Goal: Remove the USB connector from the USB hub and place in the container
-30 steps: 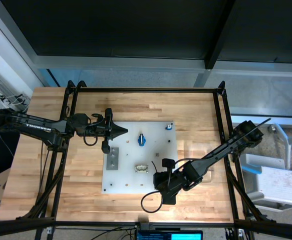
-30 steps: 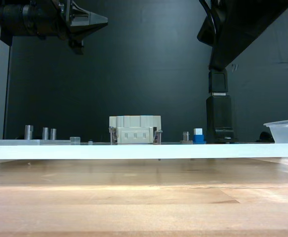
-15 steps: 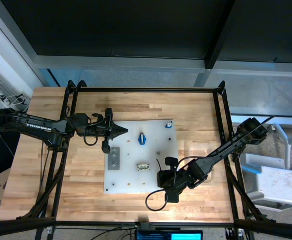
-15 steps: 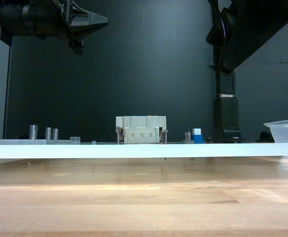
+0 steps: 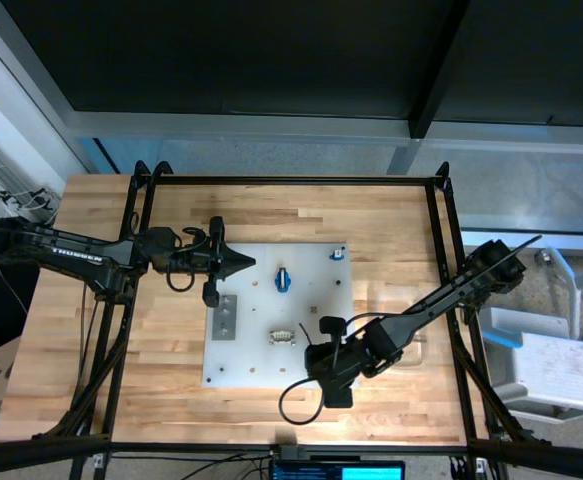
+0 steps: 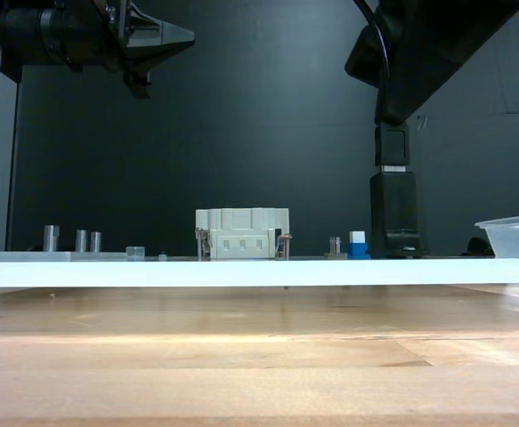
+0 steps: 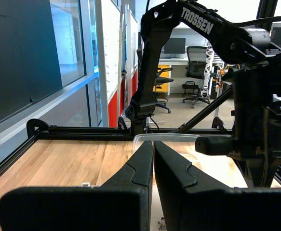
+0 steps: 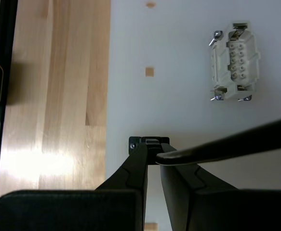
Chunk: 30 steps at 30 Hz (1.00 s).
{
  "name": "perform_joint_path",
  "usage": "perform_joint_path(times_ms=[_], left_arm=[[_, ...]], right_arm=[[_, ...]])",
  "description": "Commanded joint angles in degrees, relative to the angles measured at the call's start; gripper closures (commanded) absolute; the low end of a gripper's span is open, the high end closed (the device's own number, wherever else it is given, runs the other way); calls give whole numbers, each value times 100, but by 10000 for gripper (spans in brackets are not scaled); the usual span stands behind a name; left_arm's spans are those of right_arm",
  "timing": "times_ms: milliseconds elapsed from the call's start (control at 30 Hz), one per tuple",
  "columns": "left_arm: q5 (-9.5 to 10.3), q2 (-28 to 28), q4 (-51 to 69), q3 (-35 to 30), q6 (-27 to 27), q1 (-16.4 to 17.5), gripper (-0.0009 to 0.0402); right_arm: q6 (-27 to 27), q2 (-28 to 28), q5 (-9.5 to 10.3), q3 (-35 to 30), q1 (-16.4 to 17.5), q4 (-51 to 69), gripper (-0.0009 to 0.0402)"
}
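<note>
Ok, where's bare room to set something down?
Free: wood beyond the white board, and wood left of it. Crowded: board's near right, where the right pincer grips the cable near the tray; left pincer hangs over its far left corner.

Two tools (image 5: 248, 263) (image 8: 153, 151), one white board (image 5: 259, 358), one container (image 6: 513, 236), three pegs (image 6: 81, 240).

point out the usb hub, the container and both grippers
USB hub (image 8: 150, 140): right wrist view, its black top face.
container (image 6: 511, 233): low view, its clear side wall.
right gripper (image 8: 152, 151): right wrist view, between fingertips clamping the USB connector (image 8: 227, 143) at the hub.
left gripper (image 7: 153, 144): left wrist view, between shut fingertips, raised away from the hub.
</note>
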<state>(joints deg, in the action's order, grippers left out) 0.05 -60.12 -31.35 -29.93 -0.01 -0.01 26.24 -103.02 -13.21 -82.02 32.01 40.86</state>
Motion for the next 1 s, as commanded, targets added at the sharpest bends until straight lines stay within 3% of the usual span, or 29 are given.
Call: perform_joint_path(times_ms=[33,167,500,733,867,1000], left_arm=[[0,0,-2,-2,2,2,392],[-2,0,-2,-2,2,0,392],[-2,0,-2,-2,2,0,392],[-2,0,-2,-2,2,2,392],[-2,0,-2,-2,2,2,392],[0,0,-2,-2,2,0,392]], right_arm=[[-164,-177,-4,-337,-39,319,393],[-227,-341,144,-570,-55,424,393],[-245,-435,109,-758,-68,645,393],[-103,-345,-227,-660,55,485,393],[31,-208,-243,-398,103,214,393],[68,-39,-527,-157,190,-28,393]])
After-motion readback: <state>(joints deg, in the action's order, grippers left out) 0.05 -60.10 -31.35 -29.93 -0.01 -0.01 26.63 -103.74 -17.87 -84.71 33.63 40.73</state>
